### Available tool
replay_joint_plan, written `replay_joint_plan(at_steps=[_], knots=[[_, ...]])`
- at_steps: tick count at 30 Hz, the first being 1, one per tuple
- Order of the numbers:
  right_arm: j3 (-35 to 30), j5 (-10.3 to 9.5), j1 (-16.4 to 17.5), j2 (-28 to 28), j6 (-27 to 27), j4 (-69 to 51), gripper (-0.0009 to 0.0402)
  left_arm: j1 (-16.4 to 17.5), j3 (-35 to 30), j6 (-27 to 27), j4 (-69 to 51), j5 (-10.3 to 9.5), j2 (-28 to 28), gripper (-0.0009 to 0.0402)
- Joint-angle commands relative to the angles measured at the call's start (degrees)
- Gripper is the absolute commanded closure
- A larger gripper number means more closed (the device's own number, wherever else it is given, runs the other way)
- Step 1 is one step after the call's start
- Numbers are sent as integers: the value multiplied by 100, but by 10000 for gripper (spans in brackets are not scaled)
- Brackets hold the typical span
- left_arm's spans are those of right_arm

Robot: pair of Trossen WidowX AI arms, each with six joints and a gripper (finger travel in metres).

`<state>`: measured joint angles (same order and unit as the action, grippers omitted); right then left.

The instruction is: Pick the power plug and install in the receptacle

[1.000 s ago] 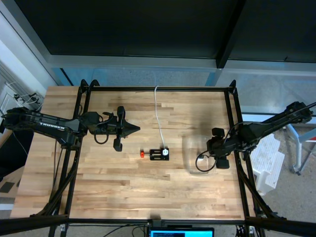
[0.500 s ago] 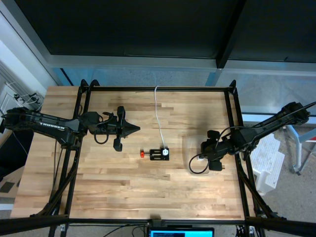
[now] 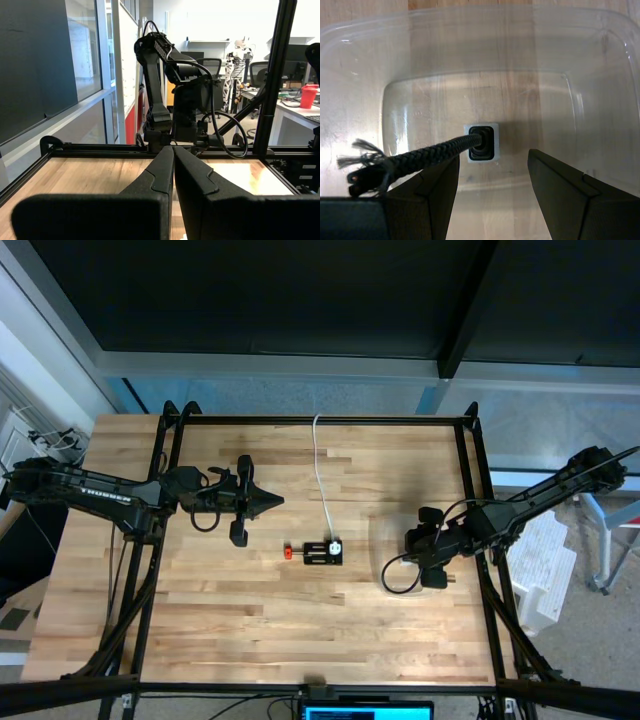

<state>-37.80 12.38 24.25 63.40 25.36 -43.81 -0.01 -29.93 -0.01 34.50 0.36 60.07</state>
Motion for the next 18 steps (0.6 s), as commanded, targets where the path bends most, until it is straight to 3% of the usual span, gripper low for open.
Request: replay_joint_plan(at_steps=[1,9,18], knots=[[72,11,20,-120,11,-2,204,0,-2,2,2,2,2,393],[197,181,306,-396,146,4,204,0,-2,2,2,2,2,393],[232,466,472,-313,76,173,203,0,-2,2,2,2,2,393]])
